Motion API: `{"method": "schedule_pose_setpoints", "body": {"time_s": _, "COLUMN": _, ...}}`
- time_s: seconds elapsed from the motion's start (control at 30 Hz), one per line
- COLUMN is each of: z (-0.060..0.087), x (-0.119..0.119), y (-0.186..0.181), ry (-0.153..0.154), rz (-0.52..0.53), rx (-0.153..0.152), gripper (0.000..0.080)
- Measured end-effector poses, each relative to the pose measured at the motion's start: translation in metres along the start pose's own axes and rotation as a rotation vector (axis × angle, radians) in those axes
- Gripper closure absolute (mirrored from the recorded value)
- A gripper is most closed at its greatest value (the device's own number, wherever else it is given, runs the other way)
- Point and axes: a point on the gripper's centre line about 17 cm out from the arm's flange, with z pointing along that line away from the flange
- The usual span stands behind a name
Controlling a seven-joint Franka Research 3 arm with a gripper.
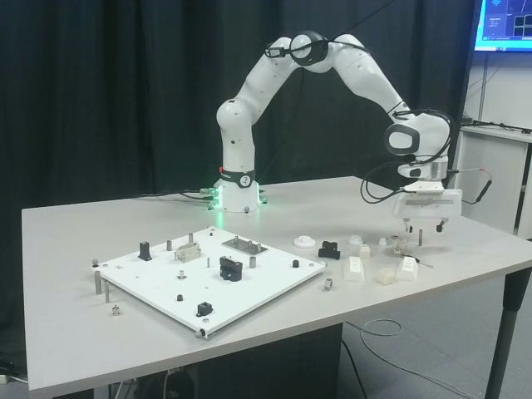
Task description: Remove square peg 1.
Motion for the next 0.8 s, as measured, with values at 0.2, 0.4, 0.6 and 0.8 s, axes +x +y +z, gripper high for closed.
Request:
{"method": "schedule_pose_setpoints", "body": {"time_s": 0.2, "z": -0.0024, "x": 0.0015, "y": -0.0012, "ry": 0.0, "rz": 0.0, "rx": 0.0, "gripper": 0.0003}}
{"method": "schedule_pose_setpoints", "body": {"time_s": 0.4, "z": -0.0038, "x": 0.003, "y": -0.0017, "ry": 0.001, "rz": 0.001, "rx": 0.001, "gripper": 0.0003}}
{"method": "schedule_pose_setpoints", "body": {"time_s": 0.6, "z": -0.0043, "x": 0.0042, "y": -0.0015, "ry": 0.003, "rz": 0.003, "rx": 0.001, "gripper": 0.0003}}
{"method": "schedule_pose_setpoints", "body": {"time_s": 0.8, "z": -0.0048, "x": 0.0051, "y": -0.0012, "ry": 0.003, "rz": 0.004, "rx": 0.001, "gripper": 0.0003}}
